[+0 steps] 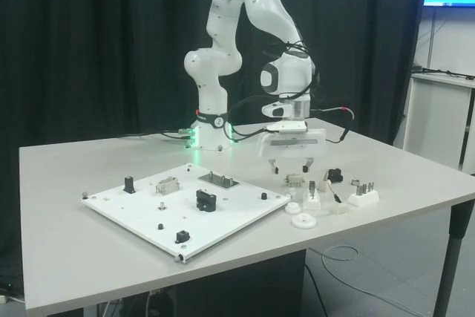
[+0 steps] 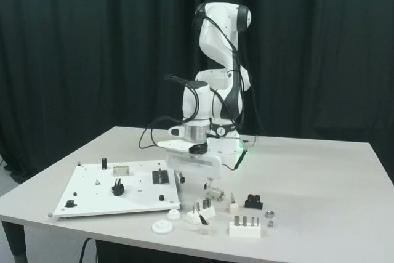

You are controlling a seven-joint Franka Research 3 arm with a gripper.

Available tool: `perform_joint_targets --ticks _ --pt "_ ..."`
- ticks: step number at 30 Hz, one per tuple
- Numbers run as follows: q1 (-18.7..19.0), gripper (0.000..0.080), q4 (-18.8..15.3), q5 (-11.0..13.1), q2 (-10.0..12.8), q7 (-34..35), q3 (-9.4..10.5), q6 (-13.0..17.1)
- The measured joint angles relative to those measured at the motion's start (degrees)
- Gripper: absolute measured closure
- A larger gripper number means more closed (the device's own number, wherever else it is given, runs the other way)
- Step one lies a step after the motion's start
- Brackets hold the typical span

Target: Pick small gear.

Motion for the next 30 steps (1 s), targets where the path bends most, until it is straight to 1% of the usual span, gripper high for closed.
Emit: perform_joint_targets --ticks 6,11,20,30 --pt "0.0 0.0003 0.0 0.4 1.0 -0.3 0.54 0.3" --pt "-0.1 0.0003 0.0 1.1 2.1 -1.8 1.06 0.9" --pt "-0.2 0.0003 0.0 4.7 4.3 -6.8 1.26 2.4" --pt "-0.6 0.0003 0.0 7.5 6.0 -11.4 1.26 4.1"
